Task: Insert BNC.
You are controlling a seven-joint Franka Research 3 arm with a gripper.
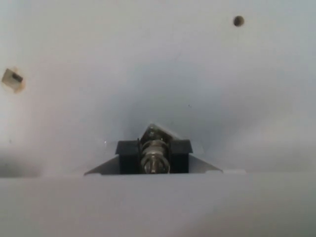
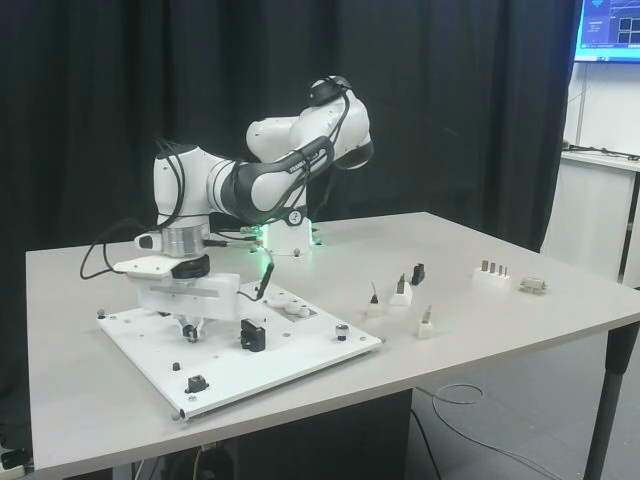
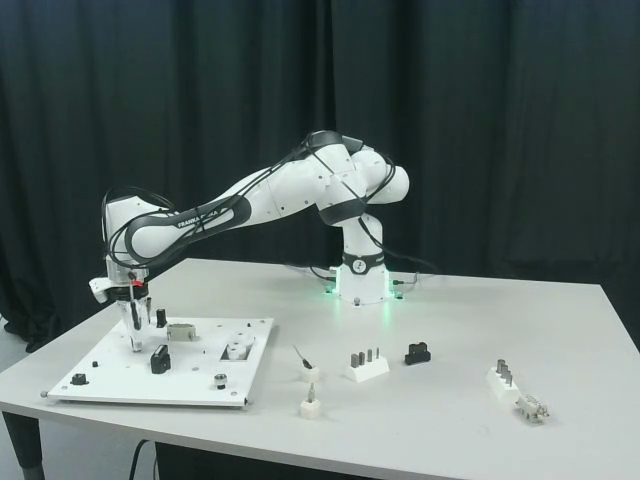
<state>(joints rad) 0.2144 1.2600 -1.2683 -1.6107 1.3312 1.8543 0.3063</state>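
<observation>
Over the white board (image 2: pixel 300 365) at the table's near-left end, the gripper (image 2: pixel 187 322) hangs low with its fingers pointing down at the plate. In the wrist view a metal BNC connector (image 1: pixel 155 154) sits between two black fingertips (image 1: pixel 127 157), which appear closed against its sides; whether it is already seated in a socket cannot be told. To do this step well, I judge the arm should keep the connector upright, centre it over its mate, press straight down, and twist only once the bayonet lugs line up.

From the gripper, a black block (image 2: pixel 252 336) stands on the board at about 4 o'clock in the first room view. The grey table (image 2: pixel 480 240) also carries small white fixtures (image 2: pixel 401 293) with upright parts, well apart from the board. Black curtains (image 3: pixel 500 120) close off the room behind the arm's base (image 3: pixel 361 283), which glows green.
</observation>
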